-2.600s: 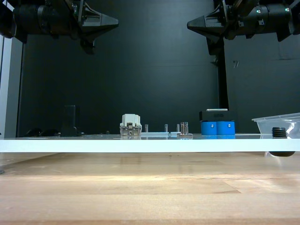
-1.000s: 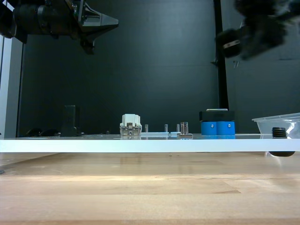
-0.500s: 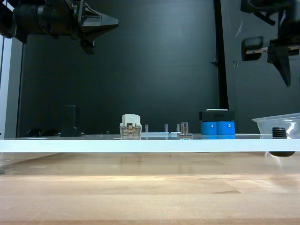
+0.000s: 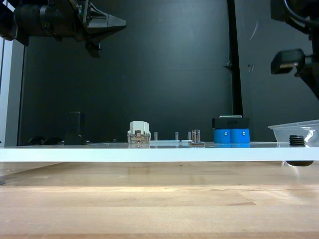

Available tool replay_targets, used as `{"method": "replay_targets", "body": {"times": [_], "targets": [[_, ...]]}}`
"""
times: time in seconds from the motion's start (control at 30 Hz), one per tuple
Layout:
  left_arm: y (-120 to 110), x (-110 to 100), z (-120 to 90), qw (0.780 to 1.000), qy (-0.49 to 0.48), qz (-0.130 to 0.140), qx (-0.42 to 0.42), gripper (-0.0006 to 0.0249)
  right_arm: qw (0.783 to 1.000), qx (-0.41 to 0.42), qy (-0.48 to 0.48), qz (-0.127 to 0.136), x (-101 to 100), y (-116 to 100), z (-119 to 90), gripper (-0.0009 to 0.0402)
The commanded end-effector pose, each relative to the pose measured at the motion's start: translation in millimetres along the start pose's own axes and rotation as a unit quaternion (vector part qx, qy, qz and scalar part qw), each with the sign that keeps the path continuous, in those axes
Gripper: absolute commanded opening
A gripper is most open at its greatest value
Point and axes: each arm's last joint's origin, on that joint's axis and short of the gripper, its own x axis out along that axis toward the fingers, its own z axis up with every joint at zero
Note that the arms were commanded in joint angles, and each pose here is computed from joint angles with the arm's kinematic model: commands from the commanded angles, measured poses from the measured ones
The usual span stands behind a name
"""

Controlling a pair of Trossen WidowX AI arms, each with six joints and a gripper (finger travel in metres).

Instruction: Pick the M12 nut and place it on its threads and fasten

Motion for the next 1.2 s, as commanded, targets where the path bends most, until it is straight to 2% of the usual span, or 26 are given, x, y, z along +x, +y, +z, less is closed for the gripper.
{"method": "replay_targets", "body": {"times": [0.03,0.23,0.5,0.9,1.2], "targets": [[0,0,0,1.000,0.000,0.000,0.000,0.0000,0.998,0.062,-0.004,-0.005,8,-1,1,0.0187],[0,0,0,1.000,0.000,0.000,0.000,0.0000,0.993,0.113,-0.014,-0.018,26,-1,0,0.0202],[0,0,0,1.000,0.000,0.000,0.000,0.0000,0.993,0.116,-0.004,-0.012,53,6,-5,0.0204],[0,0,0,1.000,0.000,0.000,0.000,0.0000,0.994,0.112,-0.002,-0.010,73,8,-6,0.0204],[0,0,0,1.000,0.000,0.000,0.000,0.0000,0.995,0.099,-0.001,-0.013,76,9,-7,0.0198]]}}
